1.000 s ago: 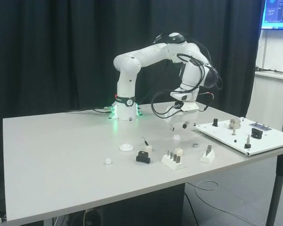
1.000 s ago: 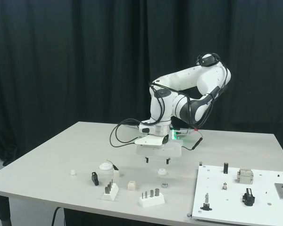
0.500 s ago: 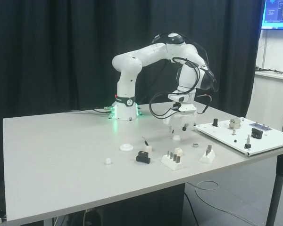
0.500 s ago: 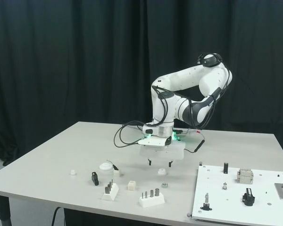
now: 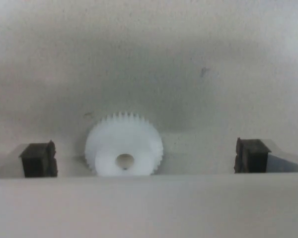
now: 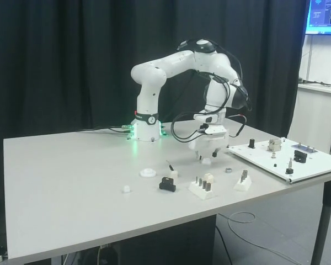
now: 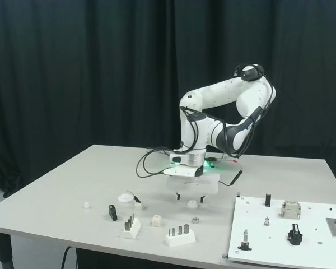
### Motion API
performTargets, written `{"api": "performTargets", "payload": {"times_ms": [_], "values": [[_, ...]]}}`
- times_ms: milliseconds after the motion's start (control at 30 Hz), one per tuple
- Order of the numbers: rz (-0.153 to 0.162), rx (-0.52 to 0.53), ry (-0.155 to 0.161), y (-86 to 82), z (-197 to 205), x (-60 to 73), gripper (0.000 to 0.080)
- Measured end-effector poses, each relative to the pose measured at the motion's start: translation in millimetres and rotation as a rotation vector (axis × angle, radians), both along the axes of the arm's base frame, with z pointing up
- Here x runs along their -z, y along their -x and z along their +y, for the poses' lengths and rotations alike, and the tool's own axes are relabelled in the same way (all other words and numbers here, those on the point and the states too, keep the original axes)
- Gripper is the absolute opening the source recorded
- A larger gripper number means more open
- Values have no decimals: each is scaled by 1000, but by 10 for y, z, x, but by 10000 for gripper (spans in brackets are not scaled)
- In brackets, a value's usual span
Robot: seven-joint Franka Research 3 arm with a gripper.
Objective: Pick medium gear.
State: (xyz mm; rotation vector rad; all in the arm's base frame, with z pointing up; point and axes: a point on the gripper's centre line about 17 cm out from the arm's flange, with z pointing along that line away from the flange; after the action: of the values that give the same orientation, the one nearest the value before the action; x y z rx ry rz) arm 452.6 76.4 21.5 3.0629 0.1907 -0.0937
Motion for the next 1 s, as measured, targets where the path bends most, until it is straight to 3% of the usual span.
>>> {"api": "performTargets", "payload": {"times_ms": [700, 1000], "values": [[8, 67, -57, 105, 115, 144, 800], [12, 80, -65, 128, 138, 178, 800]]}}
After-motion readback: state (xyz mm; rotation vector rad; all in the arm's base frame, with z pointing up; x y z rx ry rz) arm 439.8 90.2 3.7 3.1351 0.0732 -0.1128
